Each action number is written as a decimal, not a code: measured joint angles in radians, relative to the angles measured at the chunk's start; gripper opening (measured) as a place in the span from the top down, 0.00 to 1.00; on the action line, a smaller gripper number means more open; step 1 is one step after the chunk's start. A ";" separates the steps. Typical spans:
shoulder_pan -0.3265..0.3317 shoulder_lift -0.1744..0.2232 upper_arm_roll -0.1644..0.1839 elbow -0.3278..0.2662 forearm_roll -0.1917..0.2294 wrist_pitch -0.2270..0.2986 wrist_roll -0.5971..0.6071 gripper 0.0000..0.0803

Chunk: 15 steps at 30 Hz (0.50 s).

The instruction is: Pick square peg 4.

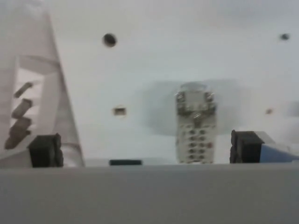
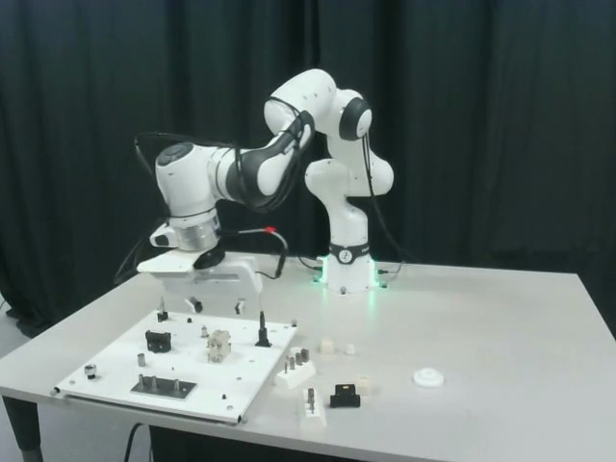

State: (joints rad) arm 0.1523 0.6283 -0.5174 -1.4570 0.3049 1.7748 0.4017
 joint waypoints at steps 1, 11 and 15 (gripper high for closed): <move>0.008 -0.007 0.000 -0.010 -0.002 0.000 0.008 0.00; 0.085 -0.068 0.002 -0.099 -0.013 0.014 0.075 0.00; 0.117 -0.089 0.004 -0.130 -0.023 0.026 0.119 0.00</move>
State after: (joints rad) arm 0.2692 0.5398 -0.5137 -1.5870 0.2819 1.8012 0.5204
